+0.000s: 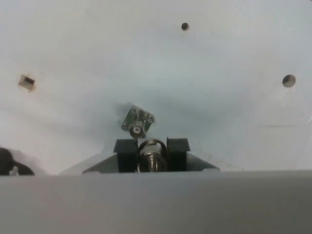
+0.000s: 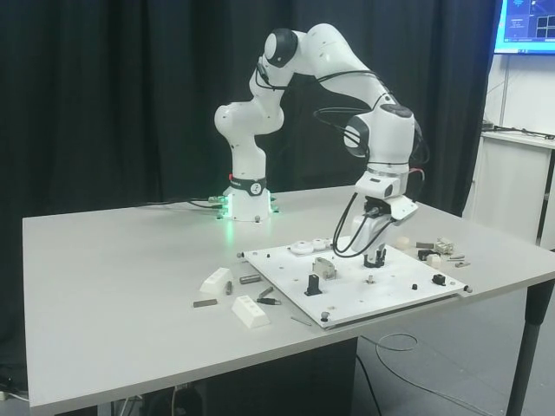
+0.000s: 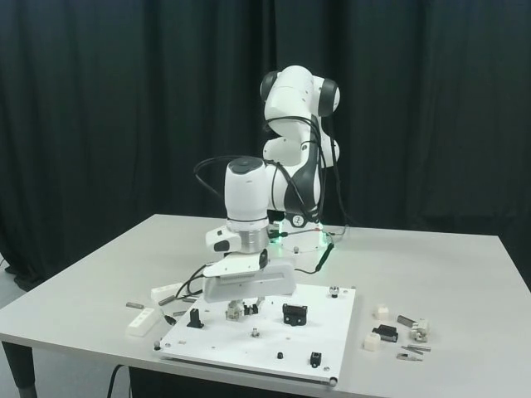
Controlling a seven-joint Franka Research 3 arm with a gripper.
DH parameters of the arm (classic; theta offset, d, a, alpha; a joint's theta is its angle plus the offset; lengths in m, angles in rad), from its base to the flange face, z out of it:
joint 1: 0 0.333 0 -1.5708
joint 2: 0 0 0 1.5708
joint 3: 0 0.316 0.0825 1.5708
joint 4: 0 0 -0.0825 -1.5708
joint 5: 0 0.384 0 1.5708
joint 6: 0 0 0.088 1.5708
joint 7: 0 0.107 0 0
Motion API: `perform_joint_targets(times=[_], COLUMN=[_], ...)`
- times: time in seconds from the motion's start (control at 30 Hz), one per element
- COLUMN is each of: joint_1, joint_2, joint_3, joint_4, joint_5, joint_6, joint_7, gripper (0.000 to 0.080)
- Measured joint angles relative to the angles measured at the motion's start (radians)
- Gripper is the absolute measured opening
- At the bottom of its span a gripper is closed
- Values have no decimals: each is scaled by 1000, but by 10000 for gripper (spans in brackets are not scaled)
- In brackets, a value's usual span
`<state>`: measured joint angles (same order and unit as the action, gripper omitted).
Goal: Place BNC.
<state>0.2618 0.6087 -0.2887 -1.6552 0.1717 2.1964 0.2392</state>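
My gripper (image 1: 152,146) is shut on a grey metal BNC plug (image 1: 152,157), which sits upright between the two black fingers (image 1: 126,153). Just beyond the plug, a small green circuit piece with a round BNC socket (image 1: 137,123) lies on the white board (image 1: 219,97). The plug does not touch the socket. In the first room view the gripper (image 2: 375,257) hangs low over the board (image 2: 399,299), a little behind the socket (image 2: 370,279). The second room view shows the gripper (image 3: 294,313) over the board's (image 3: 328,332) middle.
The board also carries a black fixture (image 2: 312,283), a metal part (image 2: 325,269) and a small black block (image 2: 438,280). Two holes (image 1: 289,81) mark the board near the socket. White blocks (image 2: 250,310) lie on the grey table beside the board, and small parts (image 2: 438,249) on its other side.
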Motion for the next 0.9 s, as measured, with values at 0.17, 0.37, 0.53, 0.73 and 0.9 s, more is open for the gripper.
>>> perform_joint_targets(times=[0.17,0.37,0.53,0.73,0.9], joint_1=[0,2,3,1,-2], joint_2=[0,1,2,3,3], joint_3=[5,8,8,2,-17], joint_4=[5,10,13,15,16], joint_5=[0,0,0,-1,-12], joint_6=[0,0,0,0,0], joint_7=[10,22,40,84,128], gripper=[120,120,120,120,120])
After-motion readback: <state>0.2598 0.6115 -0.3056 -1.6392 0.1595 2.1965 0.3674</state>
